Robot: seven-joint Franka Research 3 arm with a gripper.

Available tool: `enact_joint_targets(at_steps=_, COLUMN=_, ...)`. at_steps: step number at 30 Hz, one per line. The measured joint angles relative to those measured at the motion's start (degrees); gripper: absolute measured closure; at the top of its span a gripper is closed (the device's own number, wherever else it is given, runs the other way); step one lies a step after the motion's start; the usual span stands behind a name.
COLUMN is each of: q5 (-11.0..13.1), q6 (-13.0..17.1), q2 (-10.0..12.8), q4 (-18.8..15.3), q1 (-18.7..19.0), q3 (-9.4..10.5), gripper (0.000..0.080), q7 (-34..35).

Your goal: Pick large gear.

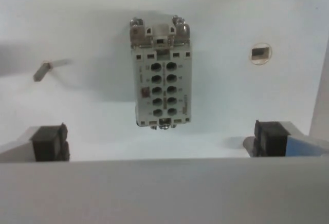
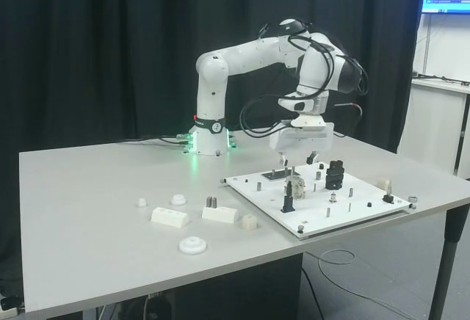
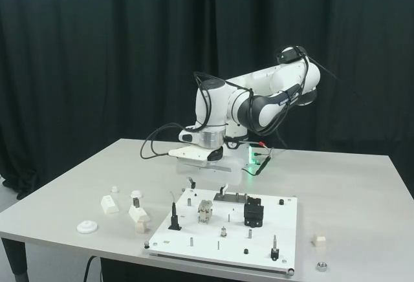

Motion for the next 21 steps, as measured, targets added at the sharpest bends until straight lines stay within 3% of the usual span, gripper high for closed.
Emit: enact_joint_targets(at_steps=21, q5=-0.74, q6=0.00, q2=0.00, q4=1.74, q1=-1.80, q3=-0.13, gripper=0.0003, q7=-0.17)
